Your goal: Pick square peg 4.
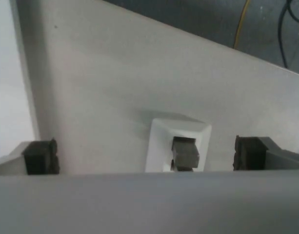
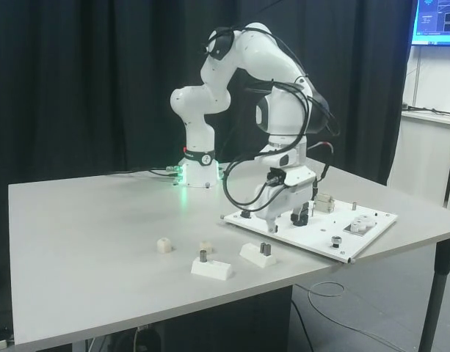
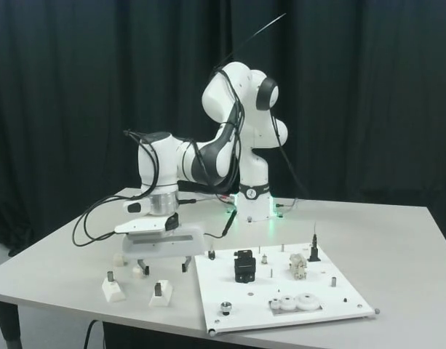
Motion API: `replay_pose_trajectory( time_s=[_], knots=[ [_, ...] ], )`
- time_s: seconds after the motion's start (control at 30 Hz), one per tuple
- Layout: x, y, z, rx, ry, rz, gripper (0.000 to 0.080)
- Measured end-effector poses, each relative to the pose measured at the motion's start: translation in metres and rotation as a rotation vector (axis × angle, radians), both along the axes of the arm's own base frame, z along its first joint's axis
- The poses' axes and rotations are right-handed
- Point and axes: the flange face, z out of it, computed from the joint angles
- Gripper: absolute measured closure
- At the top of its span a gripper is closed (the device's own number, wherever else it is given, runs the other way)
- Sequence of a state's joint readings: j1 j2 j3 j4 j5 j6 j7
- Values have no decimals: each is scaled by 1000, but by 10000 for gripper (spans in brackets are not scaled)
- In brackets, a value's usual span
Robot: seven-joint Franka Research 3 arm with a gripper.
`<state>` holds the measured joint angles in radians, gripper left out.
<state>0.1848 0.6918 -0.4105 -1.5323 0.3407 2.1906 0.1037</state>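
1. The claw (image 1: pixel 144 156) hangs above the tabletop (image 2: pixel 85 220) with its two black fingertips (image 1: pixel 40 157) spread wide apart and nothing between them.
2. In the wrist view, the square peg (image 1: pixel 185 153) stands upright in its white holder (image 1: pixel 178 141), between the fingers and a little nearer one of them, still below the pads.
3. Judging by this, the approach looks nearly done; left are lowering around the peg, closing on it and lifting it out.
4. Near that holder stand a second white holder (image 2: pixel 212 267) with its own peg and two small white blocks (image 2: pixel 164 245); just beside them lies a white assembly board (image 3: pixel 281 291) carrying small parts.
5. Black curtains (image 3: pixel 368 87) hang behind the tabletop.
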Motion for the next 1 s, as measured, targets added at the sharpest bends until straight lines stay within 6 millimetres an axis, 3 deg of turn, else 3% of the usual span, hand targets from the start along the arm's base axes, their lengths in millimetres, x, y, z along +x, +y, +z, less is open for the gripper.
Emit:
replay_pose_trajectory(
  time_s=[1.0],
  knots=[
    [-1,-26,-44,4,35,-14,3]
  ],
)
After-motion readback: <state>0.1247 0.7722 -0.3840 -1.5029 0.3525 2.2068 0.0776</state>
